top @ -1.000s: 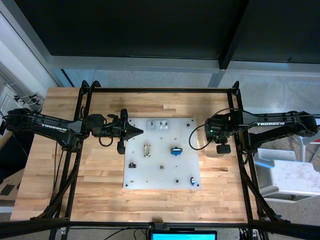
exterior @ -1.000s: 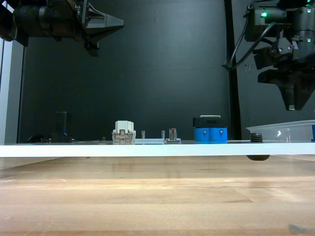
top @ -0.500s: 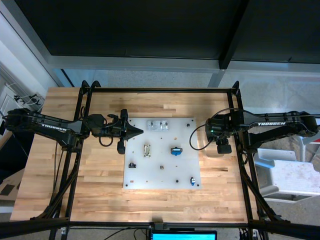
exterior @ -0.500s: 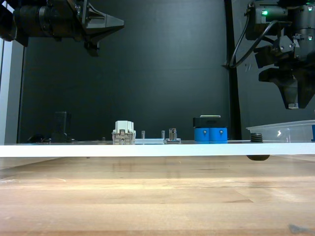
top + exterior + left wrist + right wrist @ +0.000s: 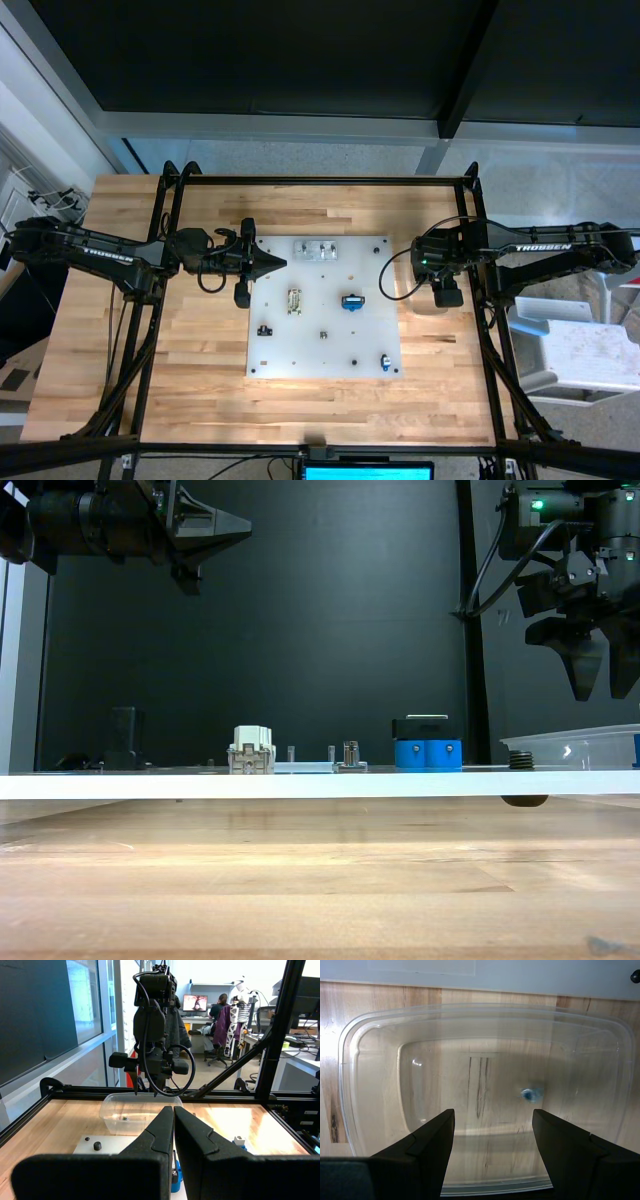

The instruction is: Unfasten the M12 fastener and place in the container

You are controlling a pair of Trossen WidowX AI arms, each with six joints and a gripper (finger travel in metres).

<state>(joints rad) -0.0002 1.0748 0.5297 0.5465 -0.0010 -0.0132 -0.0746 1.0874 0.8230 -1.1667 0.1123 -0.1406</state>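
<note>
The small M12 nut [image 5: 532, 1094] lies loose on the floor of the clear container [image 5: 350, 1050], off its stud. The left wrist view also shows the nut [image 5: 125, 1118] as a speck inside the container [image 5: 135, 1112]. The black ribbed stud [image 5: 520, 761] stands bare on the white board [image 5: 300, 340]. My right gripper [image 5: 603, 692] hangs open and empty above the container [image 5: 580, 745], which sits off the board's right edge [image 5: 405, 290]. My left gripper [image 5: 280, 263] is shut and parked high over the board's far left part.
On the board stand a blue block [image 5: 428, 750], a grey connector [image 5: 251, 752], a silver post [image 5: 350, 755] and a blue-topped plug [image 5: 385, 360]. The black frame rails [image 5: 320, 180] ring the wooden table.
The right gripper's fingers have spread apart over the container; a second ago they were together. The left arm has not moved.
</note>
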